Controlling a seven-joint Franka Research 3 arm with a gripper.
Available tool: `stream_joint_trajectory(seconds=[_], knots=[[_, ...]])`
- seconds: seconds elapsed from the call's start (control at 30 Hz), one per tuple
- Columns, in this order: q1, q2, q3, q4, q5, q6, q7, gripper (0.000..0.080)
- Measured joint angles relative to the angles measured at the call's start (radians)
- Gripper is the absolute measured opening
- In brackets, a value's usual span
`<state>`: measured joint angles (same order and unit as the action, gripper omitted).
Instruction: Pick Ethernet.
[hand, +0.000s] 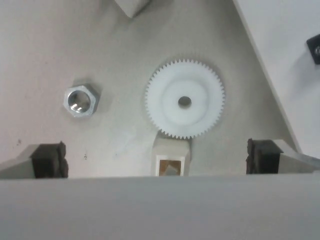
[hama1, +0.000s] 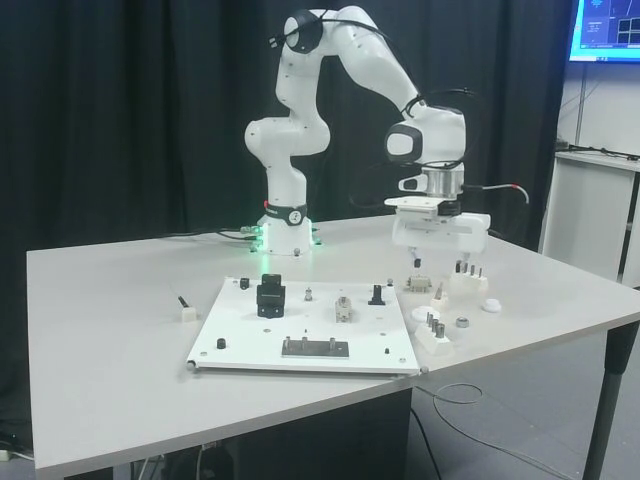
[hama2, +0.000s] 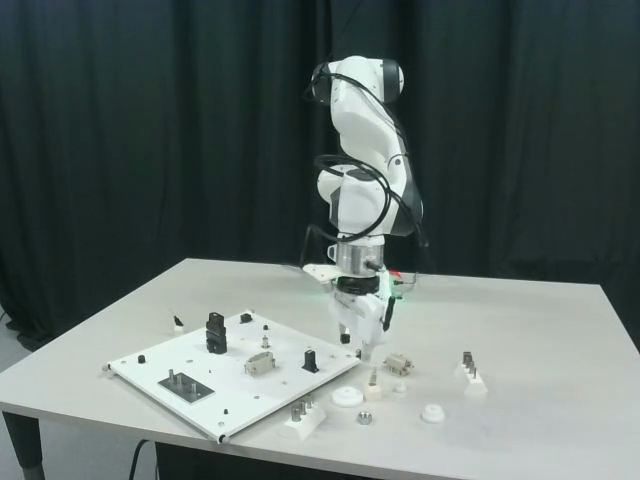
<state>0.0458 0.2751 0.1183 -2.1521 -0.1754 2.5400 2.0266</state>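
Ethernet plug (hand: 171, 159): there it is on the grey table (hand: 60, 50), lying straight below the wrist camera, between the two fingertips but touching neither; its far end sits right against the teeth of the gear.
Gripper (hand: 156, 157): spread wide, nothing pinched, one black pad (hand: 49, 160) on each side of the plug with bare table in between. In the first room view the gripper (hama1: 417, 262) hangs just above the table, beside the board's corner; the second room view has the gripper (hama2: 360, 345) low over the parts too.
Gear (hand: 185, 99): white, toothed, flat on the table, a small hole at its centre.
Hex nut (hand: 81, 100): grey metal, flat on the table, off to one side of the gear and clear of it.
Assembly board (hama1: 310, 325): white, flat on the table, black and metal fittings standing on it; its edge (hand: 280, 60) cuts across a corner of the wrist view.
Arm (hama1: 300, 130): white, bent over from its base down to the parts.
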Motion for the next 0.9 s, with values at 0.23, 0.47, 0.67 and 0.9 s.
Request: stream_joint_trajectory(seconds=[0.23, 0.47, 0.67, 0.9], knots=[[0.0, -0.007, 0.0, 0.012, -0.009, -0.028, -0.094, 0.08], [0.0, -0.009, 0.002, 0.017, -0.01, -0.04, -0.227, 0.08], [0.001, -0.009, 0.006, 0.017, -0.011, -0.048, -0.337, 0.08], [0.003, -0.009, 0.012, 0.018, -0.053, -0.055, -0.432, 0.08]])
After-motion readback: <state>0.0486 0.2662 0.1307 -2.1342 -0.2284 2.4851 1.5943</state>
